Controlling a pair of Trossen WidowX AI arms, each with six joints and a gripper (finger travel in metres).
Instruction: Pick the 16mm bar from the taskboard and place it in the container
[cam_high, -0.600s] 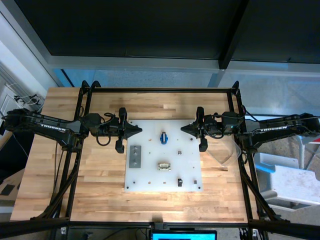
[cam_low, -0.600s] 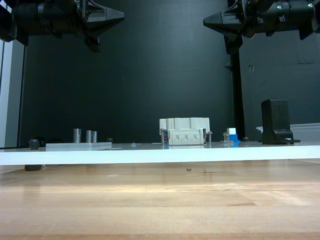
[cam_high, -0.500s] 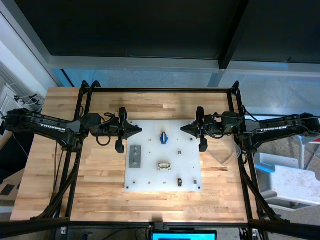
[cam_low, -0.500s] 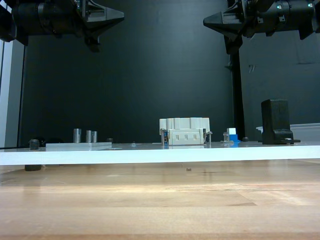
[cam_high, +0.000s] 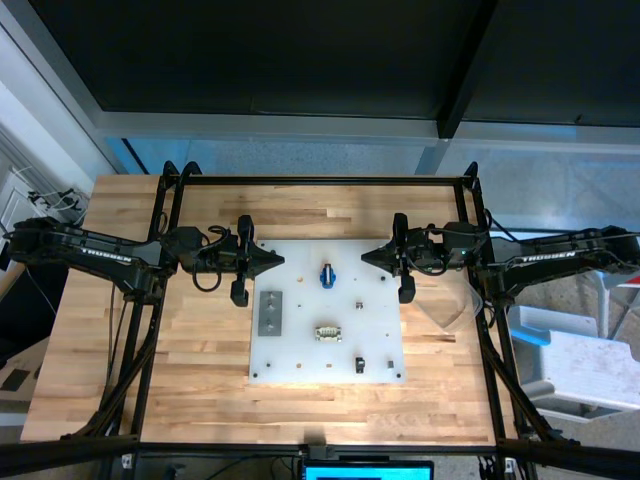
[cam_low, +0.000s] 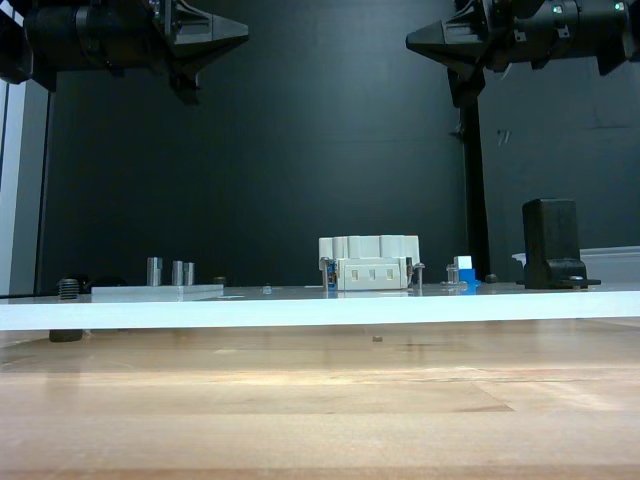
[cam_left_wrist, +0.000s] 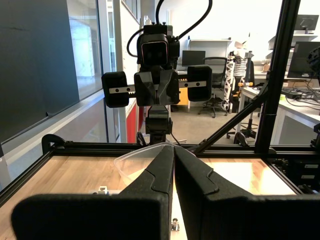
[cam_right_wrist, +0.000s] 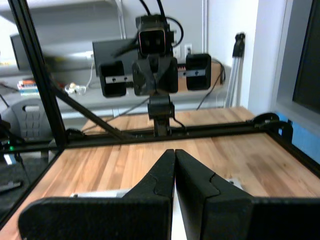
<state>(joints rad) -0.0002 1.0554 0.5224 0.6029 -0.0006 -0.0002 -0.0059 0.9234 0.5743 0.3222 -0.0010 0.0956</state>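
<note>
As far as can be judged, zero progress: no pick, no place. Reading the high view left to right.

Left of centre: left gripper (cam_high: 278, 258) over the far-left corner of the taskboard (cam_high: 300, 345), fingers pressed together per left wrist view, pinching nothing.

Just below it in frame: grey block (cam_high: 270, 312) on the board's left half. Lower left of the low view: three short metal pegs (cam_low: 178, 272) upright on that block. Presumably the 16mm bar (cam_low: 154, 270) is the thickest, leftmost one; can't confirm.

Centre: blue knob (cam_high: 327, 275), white connector (cam_high: 327, 332), black fitting (cam_high: 359, 363) lower down.

Right of centre: right gripper (cam_high: 366, 257) over the far-right part of the board, likewise pressed together, empty. Both well above the board, at the top corners of the low view.

Further right, just beside the board edge: container (cam_high: 452, 305), clear, no bar visible inside. Far right, off the table: white-grey bin (cam_high: 575, 365), not the target.

Left to do: everything. Descend, spread fingers, grip bar, lift, carry across, release.

In the way: knob and connector between block and container, so carry high. Pegs close together, so tight finger room.
</note>
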